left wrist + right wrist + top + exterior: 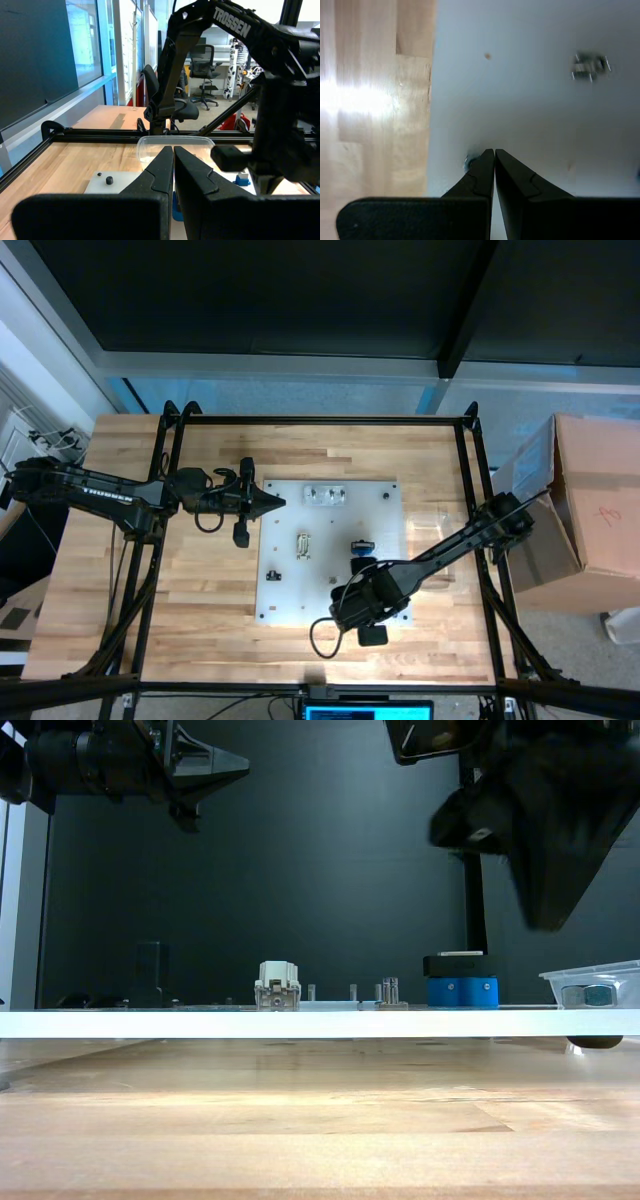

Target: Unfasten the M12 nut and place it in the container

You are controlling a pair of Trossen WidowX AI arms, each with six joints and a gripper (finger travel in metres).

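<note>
We judge the task unfinished, perhaps barely begun. The nut (590, 995) shows only in the low view, a silver hexagon at board height on the near right, in line with the clear container (600, 972). From there we cannot tell whether it sits on its stud or inside the container. In the high view we make out no nut in the container, and the right arm (235, 22) covers the near right part of the white board (285, 540). So we lean towards the nut being on its stud, with the unscrewing and carrying left to do. The right hand (494, 151) hangs well above the board's near side, fingers pressed together with nothing between them. The left hand (173, 149) is up over the board's far left edge, likewise closed and empty. "TROSSEN" reads in white on the right arm and on the left arm (100, 495). The red scrawl on the cardboard box (590, 500) right of the tabletop (120, 580) is illegible to us.
</note>
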